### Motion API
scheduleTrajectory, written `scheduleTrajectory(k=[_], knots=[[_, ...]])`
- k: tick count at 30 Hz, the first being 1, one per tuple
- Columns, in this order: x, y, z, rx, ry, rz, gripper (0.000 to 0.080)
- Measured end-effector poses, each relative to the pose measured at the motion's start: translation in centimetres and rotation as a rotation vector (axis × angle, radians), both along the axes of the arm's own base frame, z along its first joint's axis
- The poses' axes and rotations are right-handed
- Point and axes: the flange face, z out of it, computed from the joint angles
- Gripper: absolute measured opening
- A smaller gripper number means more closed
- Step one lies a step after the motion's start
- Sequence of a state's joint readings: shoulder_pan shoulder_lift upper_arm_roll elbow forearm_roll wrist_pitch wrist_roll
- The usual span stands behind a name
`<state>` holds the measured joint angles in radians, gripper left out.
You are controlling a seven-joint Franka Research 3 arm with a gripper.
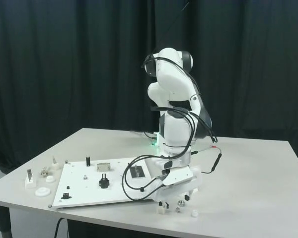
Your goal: Pick BNC.
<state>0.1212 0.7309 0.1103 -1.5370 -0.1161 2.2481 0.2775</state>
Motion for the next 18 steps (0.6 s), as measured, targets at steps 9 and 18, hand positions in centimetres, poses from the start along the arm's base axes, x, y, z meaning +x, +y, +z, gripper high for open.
scheduleTrajectory(k=[9,18], knots=[[-0.3,0.8,-0.9,-0.030,0.006,0.014,0.0800],[-0.5,0.8,-1.7,-0.049,0.013,0.013,0.0800]])
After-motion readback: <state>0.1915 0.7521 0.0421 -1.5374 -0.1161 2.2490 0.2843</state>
